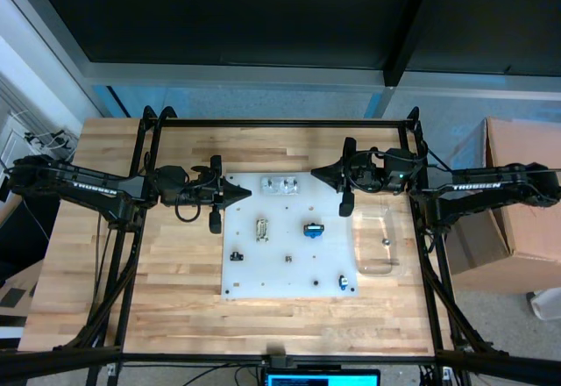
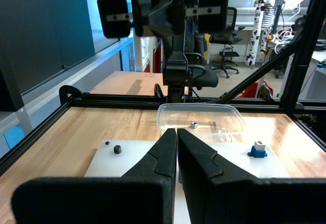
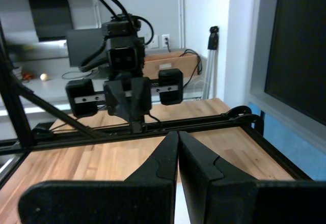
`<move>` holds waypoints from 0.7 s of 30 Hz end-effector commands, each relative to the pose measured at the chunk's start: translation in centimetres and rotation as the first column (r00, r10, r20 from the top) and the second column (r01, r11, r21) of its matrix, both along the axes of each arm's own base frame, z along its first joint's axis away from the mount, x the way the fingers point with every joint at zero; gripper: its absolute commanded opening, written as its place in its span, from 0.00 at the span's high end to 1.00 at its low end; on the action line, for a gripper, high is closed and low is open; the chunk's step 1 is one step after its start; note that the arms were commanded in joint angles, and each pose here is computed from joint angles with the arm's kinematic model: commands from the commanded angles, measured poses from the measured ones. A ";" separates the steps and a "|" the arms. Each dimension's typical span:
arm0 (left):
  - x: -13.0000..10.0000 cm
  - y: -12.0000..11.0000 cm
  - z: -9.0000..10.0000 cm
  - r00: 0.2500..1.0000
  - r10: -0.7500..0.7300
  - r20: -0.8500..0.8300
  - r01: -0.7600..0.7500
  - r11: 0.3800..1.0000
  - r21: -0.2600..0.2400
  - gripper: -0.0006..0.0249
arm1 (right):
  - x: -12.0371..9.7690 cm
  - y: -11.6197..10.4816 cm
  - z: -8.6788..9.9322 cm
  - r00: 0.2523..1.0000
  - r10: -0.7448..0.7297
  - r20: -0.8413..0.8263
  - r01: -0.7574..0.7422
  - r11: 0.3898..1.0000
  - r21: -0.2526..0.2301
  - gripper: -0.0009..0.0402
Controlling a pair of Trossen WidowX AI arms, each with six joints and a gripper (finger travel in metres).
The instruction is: Unfasten the M12 nut and place it in the container
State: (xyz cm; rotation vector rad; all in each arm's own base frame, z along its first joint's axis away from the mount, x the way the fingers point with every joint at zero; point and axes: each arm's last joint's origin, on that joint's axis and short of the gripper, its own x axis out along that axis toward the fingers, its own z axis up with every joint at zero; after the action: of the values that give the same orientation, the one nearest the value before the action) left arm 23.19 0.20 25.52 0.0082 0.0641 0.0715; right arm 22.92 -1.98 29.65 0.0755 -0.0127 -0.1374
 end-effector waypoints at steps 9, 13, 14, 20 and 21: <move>0.0 0.0 0.0 1.000 0.000 0.001 0.000 1.000 0.000 0.98 | -0.1 0.4 -1.6 0.998 0.062 -0.010 -0.063 0.998 -0.005 0.98; 0.0 0.0 0.0 1.000 0.000 0.001 0.000 1.000 0.000 0.98 | -0.1 0.4 -1.5 0.998 0.060 -0.001 -0.060 0.998 -0.014 0.98; 0.0 0.0 0.0 1.000 0.000 0.000 0.000 1.000 0.000 0.98 | -0.1 0.4 -1.4 0.998 0.059 0.003 -0.059 0.998 -0.015 0.98; 0.0 0.1 0.0 1.000 0.030 0.001 -0.030 1.000 0.005 0.98 | 0.5 0.7 -1.6 0.997 0.075 0.030 -0.075 0.997 -0.006 0.98; 0.0 0.2 0.0 0.998 0.056 0.002 -0.056 0.998 0.006 0.97 | 0.6 0.8 -1.7 0.996 0.081 0.029 -0.081 0.997 -0.006 0.98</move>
State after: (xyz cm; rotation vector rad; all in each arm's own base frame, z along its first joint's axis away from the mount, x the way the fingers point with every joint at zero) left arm 23.19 0.28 25.52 0.0113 0.0639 0.0966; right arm 23.38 -1.35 28.09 0.0698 -0.0406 -0.0619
